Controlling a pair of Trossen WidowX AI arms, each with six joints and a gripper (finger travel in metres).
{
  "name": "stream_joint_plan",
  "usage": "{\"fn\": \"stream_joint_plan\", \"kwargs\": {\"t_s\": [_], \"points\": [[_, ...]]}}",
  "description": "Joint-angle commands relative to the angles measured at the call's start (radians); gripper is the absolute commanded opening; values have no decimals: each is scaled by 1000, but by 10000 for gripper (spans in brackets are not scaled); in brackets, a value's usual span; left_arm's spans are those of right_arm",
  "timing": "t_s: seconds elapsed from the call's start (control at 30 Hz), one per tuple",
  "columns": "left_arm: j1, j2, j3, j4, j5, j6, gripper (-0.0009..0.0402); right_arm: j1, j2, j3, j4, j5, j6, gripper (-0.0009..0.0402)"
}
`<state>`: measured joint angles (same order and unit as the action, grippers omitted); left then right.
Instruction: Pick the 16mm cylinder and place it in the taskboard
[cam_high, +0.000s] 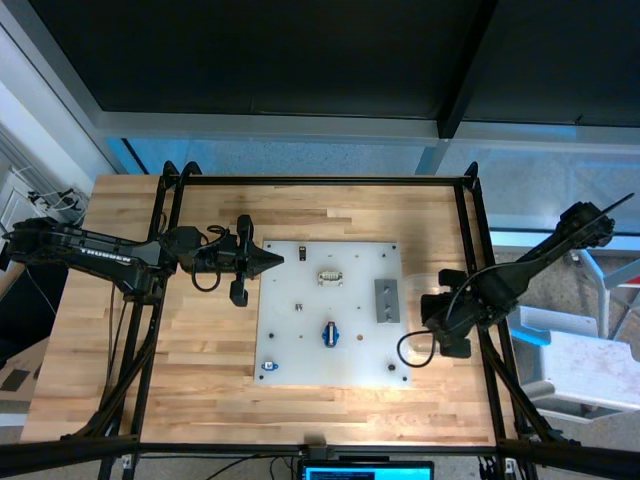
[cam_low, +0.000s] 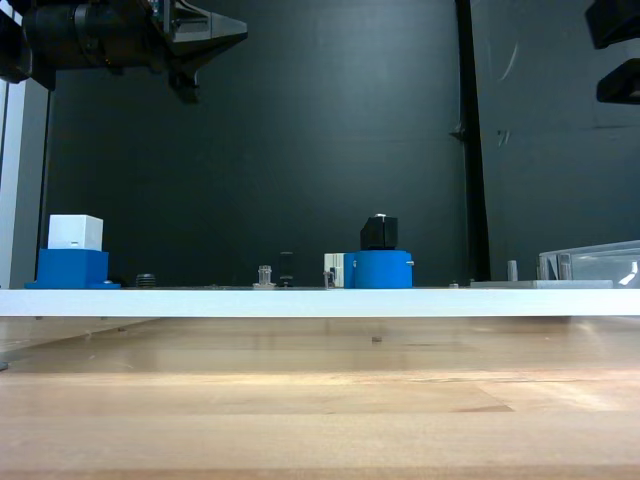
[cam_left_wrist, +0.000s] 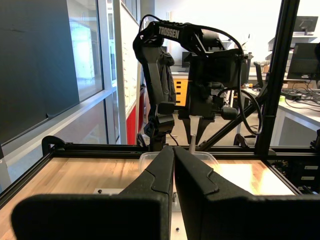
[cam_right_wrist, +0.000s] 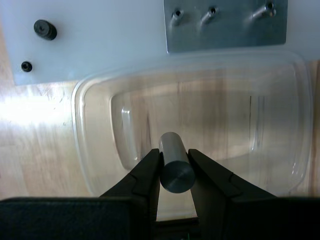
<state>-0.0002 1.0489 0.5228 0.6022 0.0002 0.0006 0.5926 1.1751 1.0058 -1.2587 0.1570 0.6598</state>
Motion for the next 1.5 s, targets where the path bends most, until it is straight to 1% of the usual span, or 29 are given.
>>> {"fn": "stream_joint_plan", "kwargs": {"t_s": [0.03,0.17,0.23,0.4,0.53,0.77,0.87,1.2,1.5], "points": [[0,0,0,0,0,0,0,-20,34,19,14,-1,-26,32],[0,0,0,0,0,0,0,-54,72,45,43,-8,-53,32],[0,0,0,0,0,0,0,-77,92,57,58,-26,-74,32],[0,0,0,0,0,0,0,-119,155,105,67,-26,-120,32],[0,0,0,0,0,0,0,-131,200,132,93,-27,-143,32],[0,0,0,0,0,0,0,-146,270,160,150,-31,-153,32],[0,0,0,0,0,0,0,-159,295,175,166,-55,-166,32],[0,0,0,0,0,0,0,-172,362,216,201,-54,-190,32],[0,0,0,0,0,0,0,-201,422,266,205,-53,-226,32]]}}
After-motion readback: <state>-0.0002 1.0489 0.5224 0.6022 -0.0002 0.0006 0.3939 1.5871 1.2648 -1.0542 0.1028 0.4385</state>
